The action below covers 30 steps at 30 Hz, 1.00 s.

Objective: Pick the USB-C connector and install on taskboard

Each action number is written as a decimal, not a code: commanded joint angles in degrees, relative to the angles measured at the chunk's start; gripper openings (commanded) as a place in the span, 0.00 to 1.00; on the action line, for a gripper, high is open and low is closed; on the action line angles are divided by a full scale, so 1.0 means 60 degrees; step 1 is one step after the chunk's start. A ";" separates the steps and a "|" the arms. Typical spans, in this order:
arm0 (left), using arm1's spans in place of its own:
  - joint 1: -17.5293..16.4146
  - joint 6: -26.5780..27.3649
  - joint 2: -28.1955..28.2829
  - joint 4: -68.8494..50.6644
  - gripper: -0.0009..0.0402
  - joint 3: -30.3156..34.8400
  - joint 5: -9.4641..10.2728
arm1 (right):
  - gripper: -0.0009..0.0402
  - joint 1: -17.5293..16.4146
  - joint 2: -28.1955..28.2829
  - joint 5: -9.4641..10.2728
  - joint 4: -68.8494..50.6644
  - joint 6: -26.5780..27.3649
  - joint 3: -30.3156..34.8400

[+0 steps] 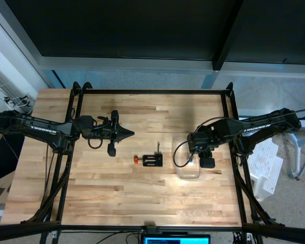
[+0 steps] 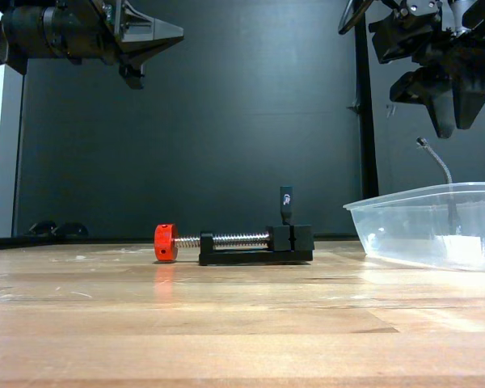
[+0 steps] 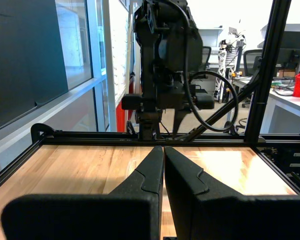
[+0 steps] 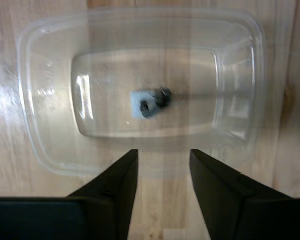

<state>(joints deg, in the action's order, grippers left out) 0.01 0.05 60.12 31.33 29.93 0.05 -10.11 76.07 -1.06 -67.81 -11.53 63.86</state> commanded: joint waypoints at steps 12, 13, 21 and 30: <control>0.0000 -0.0004 0.0000 0.0004 0.02 0.0004 -0.0004 | 0.48 -0.0291 0.0499 -0.0244 0.1158 -0.0503 -0.0801; 0.0000 -0.0004 0.0000 0.0004 0.02 0.0004 -0.0004 | 0.48 -0.0317 0.0583 -0.0251 0.1213 -0.0503 -0.0805; 0.0000 -0.0004 0.0000 0.0004 0.02 0.0004 -0.0004 | 0.48 -0.0430 0.0845 -0.0321 0.1967 -0.0539 -0.1246; 0.0000 -0.0004 0.0000 0.0004 0.02 0.0004 -0.0004 | 0.48 -0.0517 0.0896 -0.0382 0.2728 -0.0681 -0.1785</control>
<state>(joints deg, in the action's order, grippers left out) 0.01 0.05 60.12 31.33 29.95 0.05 -13.17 81.19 -3.29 -52.07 -15.42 53.58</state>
